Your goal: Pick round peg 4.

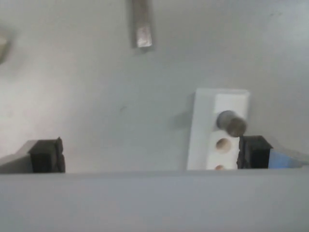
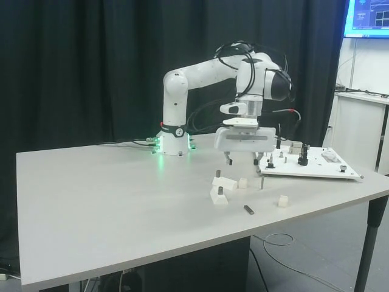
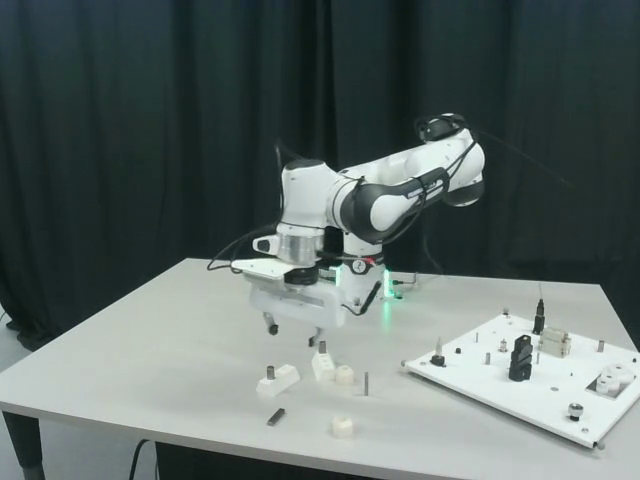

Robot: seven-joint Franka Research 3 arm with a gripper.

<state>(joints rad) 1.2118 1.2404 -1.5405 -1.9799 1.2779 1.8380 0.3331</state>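
Note:
A grey round peg (image 1: 231, 123) stands in a white holder block (image 1: 205, 130) that has several holes. The same peg (image 3: 322, 347) and block (image 3: 322, 367) show in the second room view, and the block (image 2: 223, 181) lies just below the hand in the first room view. My gripper (image 1: 149, 154) hangs above the table, open, with nothing between its black fingertips (image 1: 253, 152). One fingertip is right beside the block and the peg; the other is far off over bare table. From the room the gripper (image 2: 242, 162) (image 3: 296, 336) hovers a little above the blocks.
A loose thin peg (image 1: 141, 29) stands upright on the table (image 2: 109, 188). Other small white blocks (image 2: 219, 196) (image 2: 282, 201) and a black piece (image 2: 248, 209) lie near the front edge. A white board with fixtures (image 2: 310, 165) sits beyond, to the side.

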